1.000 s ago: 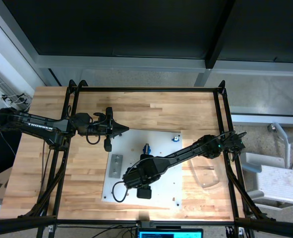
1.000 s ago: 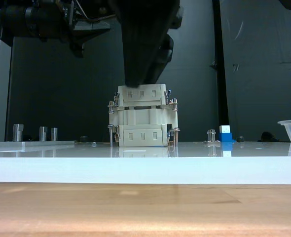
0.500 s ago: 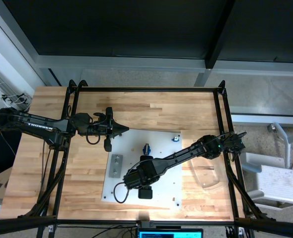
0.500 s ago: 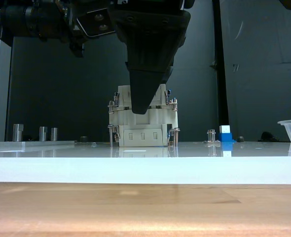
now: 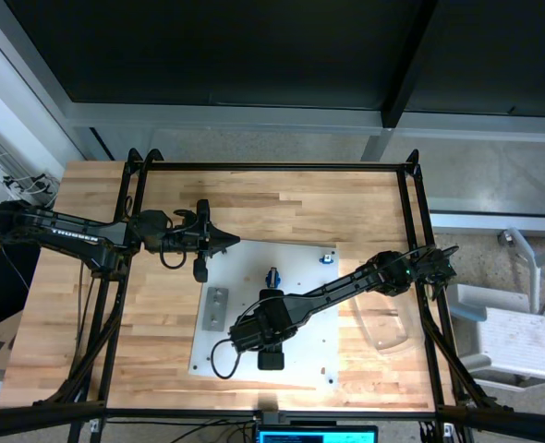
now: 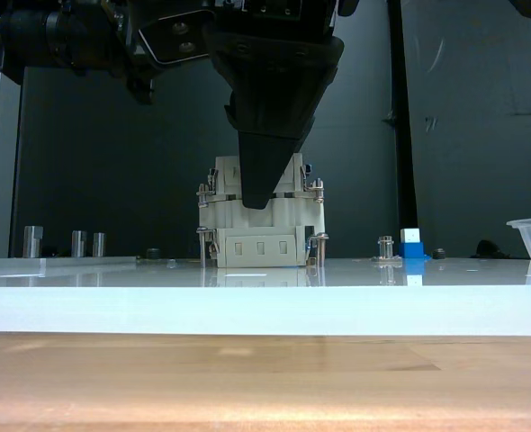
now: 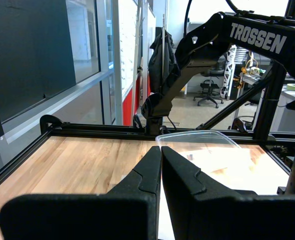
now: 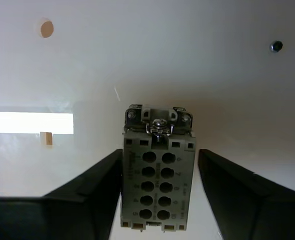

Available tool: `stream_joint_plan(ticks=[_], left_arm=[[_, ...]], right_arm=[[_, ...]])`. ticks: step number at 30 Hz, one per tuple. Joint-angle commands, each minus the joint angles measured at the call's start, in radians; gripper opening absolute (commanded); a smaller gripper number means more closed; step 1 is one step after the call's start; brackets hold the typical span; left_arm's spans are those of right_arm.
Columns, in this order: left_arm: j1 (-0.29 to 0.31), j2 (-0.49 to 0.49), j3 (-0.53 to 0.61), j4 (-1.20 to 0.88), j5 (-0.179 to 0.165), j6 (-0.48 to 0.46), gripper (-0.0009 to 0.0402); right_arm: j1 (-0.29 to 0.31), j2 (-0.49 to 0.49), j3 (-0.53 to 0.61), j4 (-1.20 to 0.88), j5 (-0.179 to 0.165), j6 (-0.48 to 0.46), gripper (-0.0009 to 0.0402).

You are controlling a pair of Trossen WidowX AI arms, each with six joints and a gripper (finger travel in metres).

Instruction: Remove the HAN10-E connector and place it in the container

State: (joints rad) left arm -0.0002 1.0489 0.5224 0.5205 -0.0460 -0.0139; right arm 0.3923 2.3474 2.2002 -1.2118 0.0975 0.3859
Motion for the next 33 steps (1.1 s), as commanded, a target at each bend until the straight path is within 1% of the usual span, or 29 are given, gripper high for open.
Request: stream_joint_plan(ticks=[1,8,14,17,26,29,31,33], left_arm=[[0.000,0.000,0.000,0.001,0.000,0.000,0.0000],[0.000,0.000,0.000,0.000,0.000,0.000,0.0000],[0.000,0.000,0.000,0.000,0.000,0.000,0.0000],[0.000,0.000,0.000,0.001,0.000,0.000,0.0000],[0.000,0.000,0.000,0.000,0.000,0.000,0.0000],[0.000,0.000,0.000,0.001,0.000,0.000,0.0000],[0.000,0.000,0.000,0.001,0.000,0.000,0.0000],[0.000,0.000,0.000,0.000,0.000,0.000,0.0000]], right_arm=[[-0.001,-0.003,0.000,-0.002,-0.017,-0.002,0.0142],[-0.002,-0.014,0.000,-0.004,-0.019,-0.010,0.0066],[-0.002,-0.026,0.000,-0.006,-0.020,-0.017,0.0029],[-0.002,-0.037,0.000,-0.009,-0.019,-0.017,0.0022],[-0.002,-0.071,0.000,-0.030,-0.016,-0.018,0.0021],[-0.002,-0.082,0.000,-0.043,-0.003,-0.018,0.0021],[0.000,-0.097,-0.003,-0.058,0.023,-0.017,0.0021],[0.002,-0.116,-0.027,-0.057,0.040,-0.003,0.0021]])
